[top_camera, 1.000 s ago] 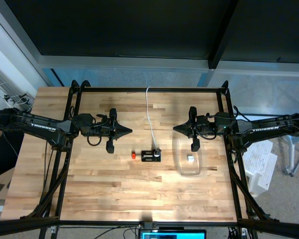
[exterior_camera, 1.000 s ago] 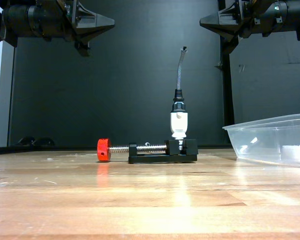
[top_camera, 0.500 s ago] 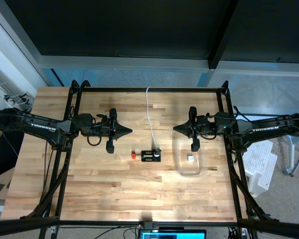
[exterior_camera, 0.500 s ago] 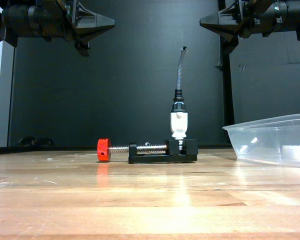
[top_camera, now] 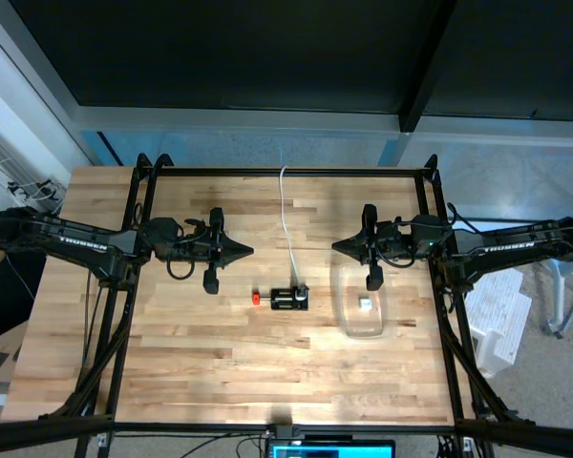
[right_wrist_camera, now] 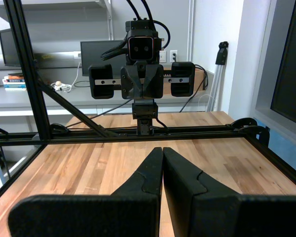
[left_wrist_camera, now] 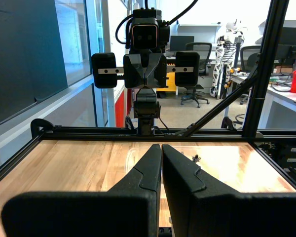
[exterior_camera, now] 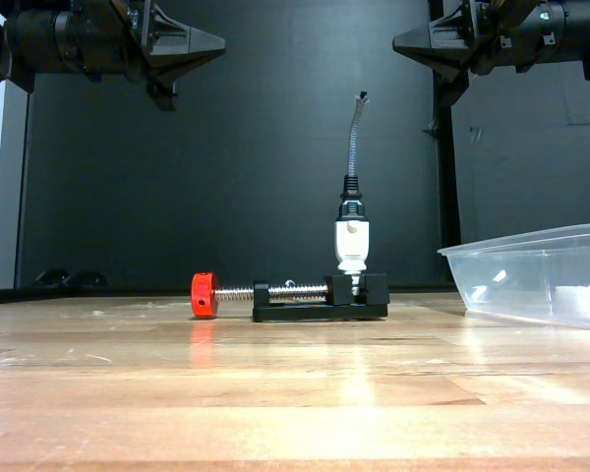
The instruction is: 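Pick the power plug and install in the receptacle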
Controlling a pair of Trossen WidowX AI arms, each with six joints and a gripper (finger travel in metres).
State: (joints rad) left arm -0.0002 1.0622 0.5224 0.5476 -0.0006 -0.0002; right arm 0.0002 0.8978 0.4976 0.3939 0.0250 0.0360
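The receptacle (top_camera: 302, 289) (exterior_camera: 352, 241) is a white socket body clamped upright in a small black vise (top_camera: 288, 300) (exterior_camera: 315, 311) at the table's centre. Its cable (top_camera: 287, 219) runs to the far edge. The power plug is out of view. My left gripper (top_camera: 250, 252) (exterior_camera: 221, 42) (left_wrist_camera: 161, 148) hangs high, left of the vise, pointing inward, shut and holding nothing. Opposite it, my right gripper (top_camera: 334, 247) (exterior_camera: 395, 42) (right_wrist_camera: 162, 150) hangs high and right of the vise, also shut and holding nothing.
The vise's orange-red knob (top_camera: 255, 298) (exterior_camera: 205, 295) sticks out to the left. A clear plastic tray (top_camera: 363, 329) (exterior_camera: 531, 275) lies right of the vise, below the right gripper, with a tiny white cube (top_camera: 364, 303) in it. A black frame (top_camera: 286, 173) borders the table.
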